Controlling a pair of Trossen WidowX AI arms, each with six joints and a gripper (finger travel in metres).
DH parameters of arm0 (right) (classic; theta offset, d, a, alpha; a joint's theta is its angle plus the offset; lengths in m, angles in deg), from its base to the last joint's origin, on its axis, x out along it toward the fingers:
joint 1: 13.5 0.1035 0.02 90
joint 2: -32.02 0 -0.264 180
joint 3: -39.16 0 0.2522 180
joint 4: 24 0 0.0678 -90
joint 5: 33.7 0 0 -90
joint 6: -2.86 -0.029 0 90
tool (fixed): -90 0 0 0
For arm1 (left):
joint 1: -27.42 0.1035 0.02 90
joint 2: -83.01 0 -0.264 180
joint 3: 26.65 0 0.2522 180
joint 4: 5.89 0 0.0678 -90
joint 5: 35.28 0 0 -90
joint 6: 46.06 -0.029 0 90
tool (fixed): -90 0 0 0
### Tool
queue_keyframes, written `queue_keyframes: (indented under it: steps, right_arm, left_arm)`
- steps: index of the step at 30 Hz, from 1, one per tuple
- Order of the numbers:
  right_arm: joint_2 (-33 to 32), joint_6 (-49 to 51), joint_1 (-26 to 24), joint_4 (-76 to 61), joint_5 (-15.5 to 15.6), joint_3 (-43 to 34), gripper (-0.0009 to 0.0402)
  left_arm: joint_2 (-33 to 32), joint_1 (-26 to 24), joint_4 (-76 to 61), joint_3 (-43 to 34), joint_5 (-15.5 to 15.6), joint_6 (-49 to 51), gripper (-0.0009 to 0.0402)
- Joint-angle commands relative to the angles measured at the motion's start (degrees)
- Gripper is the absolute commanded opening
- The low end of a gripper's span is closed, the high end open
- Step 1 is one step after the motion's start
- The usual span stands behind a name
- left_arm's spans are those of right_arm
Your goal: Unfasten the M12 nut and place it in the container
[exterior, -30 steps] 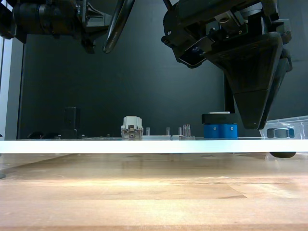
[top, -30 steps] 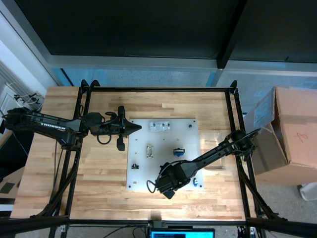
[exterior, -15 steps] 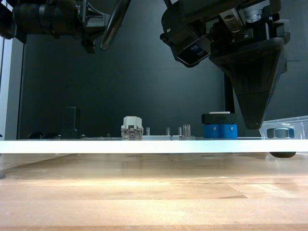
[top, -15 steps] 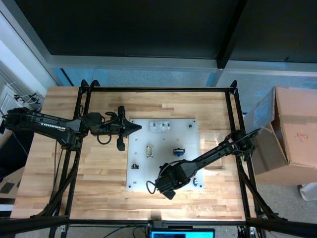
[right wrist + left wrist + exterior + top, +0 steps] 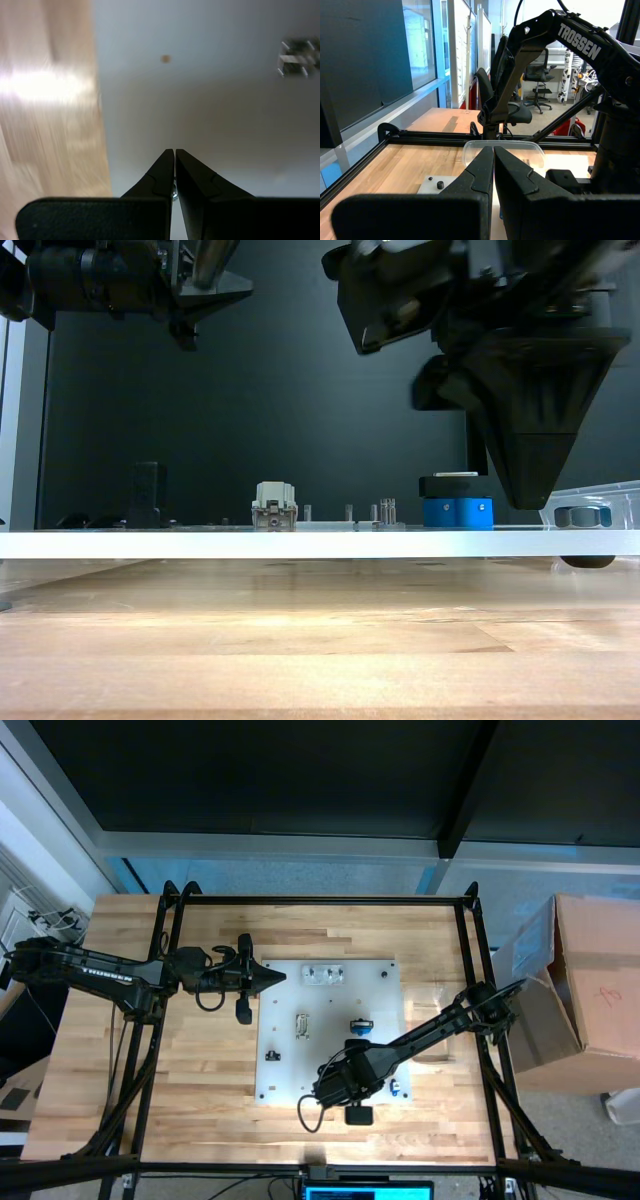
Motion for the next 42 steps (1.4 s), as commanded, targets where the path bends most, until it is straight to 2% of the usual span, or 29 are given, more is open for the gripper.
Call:
queue_keyframes:
  steps: [1,15,26,28,37,42]
  right_arm:
    - [0.0,11.8,0.0,0.0,0.2,0.0,0.0004]
    - [0.0,44.7,0.0,0.0,0.2,0.0,0.0004]
    - [0.1,44.4,0.0,0.0,0.2,0.0,0.0004]
    - [0.7,40.7,0.0,0.0,0.2,0.0,0.0004]
    - [5.2,-4.9,0.0,-3.7,0.2,0.0,0.0004]
    - [7.8,-24.4,0.2,-7.0,0.5,-0.4,0.0004]
  left_arm:
    - [0.0,0.0,0.0,0.0,0.0,0.0,0.0]
    - [0.0,0.0,0.0,0.0,0.0,0.0,0.0]
    - [0.0,0.0,0.0,0.0,0.0,0.0,0.0]
    - [0.0,0.0,0.0,0.0,0.0,0.0,0.0]
    - [0.0,0.0,0.0,0.0,0.0,0.0,0.0]
    - [0.0,0.0,0.0,0.0,0.0,0.0,0.0]
